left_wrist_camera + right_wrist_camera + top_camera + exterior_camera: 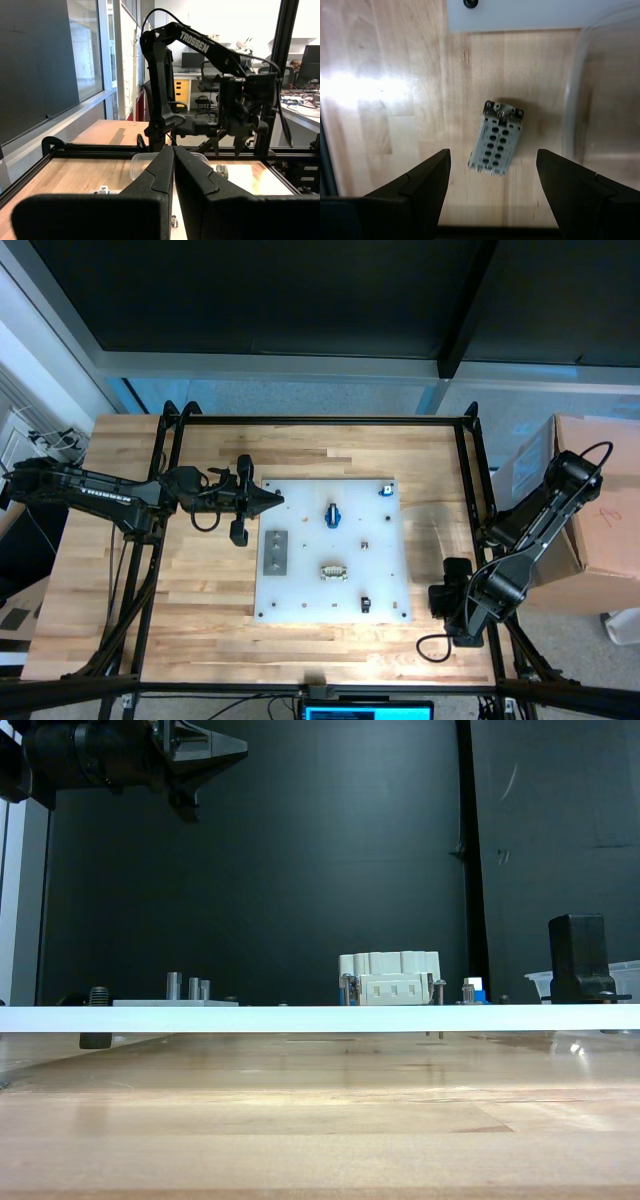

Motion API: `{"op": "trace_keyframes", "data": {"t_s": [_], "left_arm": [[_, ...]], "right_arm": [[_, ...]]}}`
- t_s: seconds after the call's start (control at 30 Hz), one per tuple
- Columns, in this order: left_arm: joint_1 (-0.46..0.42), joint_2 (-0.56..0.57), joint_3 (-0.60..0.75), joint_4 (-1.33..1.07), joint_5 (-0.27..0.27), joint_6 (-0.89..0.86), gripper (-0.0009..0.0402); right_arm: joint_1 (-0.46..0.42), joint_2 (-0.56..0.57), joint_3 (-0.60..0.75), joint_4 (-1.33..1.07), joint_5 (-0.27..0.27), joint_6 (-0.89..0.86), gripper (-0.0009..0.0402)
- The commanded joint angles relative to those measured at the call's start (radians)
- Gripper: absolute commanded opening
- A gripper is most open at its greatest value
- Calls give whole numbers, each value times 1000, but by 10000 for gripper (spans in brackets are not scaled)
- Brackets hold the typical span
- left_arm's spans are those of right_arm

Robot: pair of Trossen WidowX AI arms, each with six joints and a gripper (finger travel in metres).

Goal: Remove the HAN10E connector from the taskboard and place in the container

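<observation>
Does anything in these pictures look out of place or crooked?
Yes. The HAN10E connector lies free and askew on the bare wooden table, beside the clear container, not in it. The right gripper hangs open above it. The left gripper is shut, raised over the far left corner of the taskboard.

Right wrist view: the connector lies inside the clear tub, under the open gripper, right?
No: the right wrist view shows the connector on the table beside the container, under the open right gripper. Left gripper, shut, hovers over the board's left edge.
</observation>
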Motion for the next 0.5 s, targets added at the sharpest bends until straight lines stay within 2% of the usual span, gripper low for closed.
{"op": "trace_keyframes", "data": {"t_s": [0.03, 0.23, 0.5], "left_arm": [[0, 0, 0, 0, 0, 0, 0], [0, 0, 0, 0, 0, 0, 0], [0, 0, 0, 0, 0, 0, 0]], "right_arm": [[2, -5, 58, -77, -1, 16, 240], [6, -6, 124, -154, -4, 44, 240], [10, -6, 116, -165, -5, 47, 240]]}}
